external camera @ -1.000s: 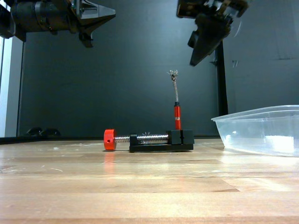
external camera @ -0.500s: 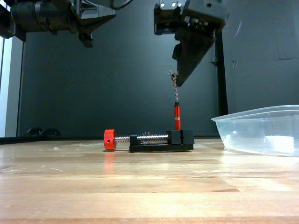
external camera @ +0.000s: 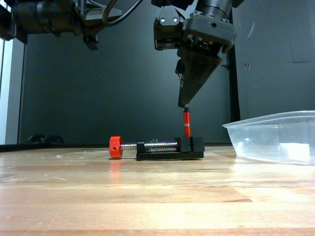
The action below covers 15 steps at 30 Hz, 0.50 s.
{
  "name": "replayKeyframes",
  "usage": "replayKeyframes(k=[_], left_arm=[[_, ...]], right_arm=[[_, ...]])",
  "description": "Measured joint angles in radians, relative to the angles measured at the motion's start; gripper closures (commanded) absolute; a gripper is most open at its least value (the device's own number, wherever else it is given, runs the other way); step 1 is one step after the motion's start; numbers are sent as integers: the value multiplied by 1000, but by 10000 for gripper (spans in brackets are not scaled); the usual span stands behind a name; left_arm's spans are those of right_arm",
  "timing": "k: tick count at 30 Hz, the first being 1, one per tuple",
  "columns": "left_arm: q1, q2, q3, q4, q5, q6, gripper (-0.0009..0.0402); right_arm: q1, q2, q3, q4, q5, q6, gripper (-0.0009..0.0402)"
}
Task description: Remove the RCA connector from the receptacle and place in the container
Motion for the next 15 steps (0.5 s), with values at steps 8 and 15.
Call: replayKeyframes(k=[8, 15], left_arm=[[0, 0, 0, 0, 0, 0, 393], [0, 0, 0, -2, 0, 0, 393]], right_arm=[[6, 0, -55, 66, 0, 10, 172], [8, 0, -85, 116, 0, 10, 192]])
